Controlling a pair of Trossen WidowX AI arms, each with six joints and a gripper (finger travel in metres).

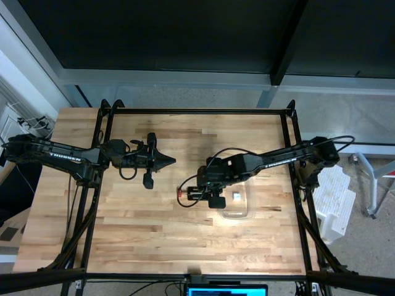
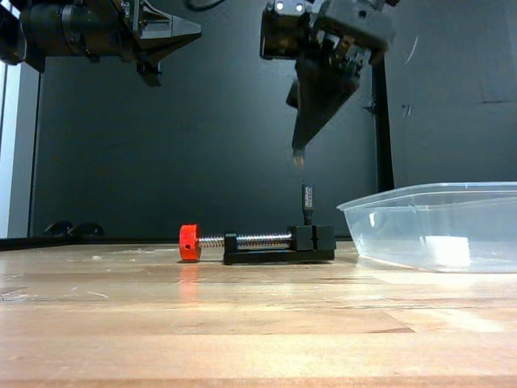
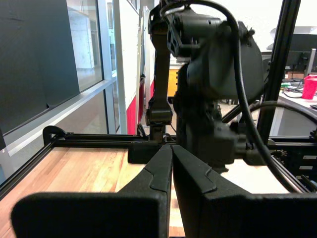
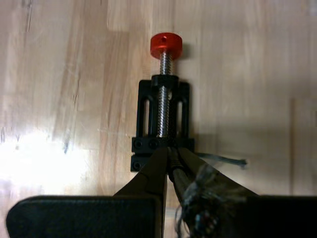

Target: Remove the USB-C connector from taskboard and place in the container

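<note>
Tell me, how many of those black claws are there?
2. The left gripper hangs high over the table's left half; the right gripper hovers just above the taskboard, beside the container.

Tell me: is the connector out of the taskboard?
No: connector stands in the taskboard, right gripper hovering above it with a gap; left gripper parked high at left.

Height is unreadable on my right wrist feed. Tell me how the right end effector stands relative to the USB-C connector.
Observer: The right end effector hangs above the USB-C connector, which stands upright in the taskboard; a gap separates them.
Operator: Locate the container.
Observer: The container sits beside the taskboard, at the end opposite its red knob.
Operator: Report the left end effector.
Observer: The left end effector is raised, shut, well away from the taskboard.
</note>
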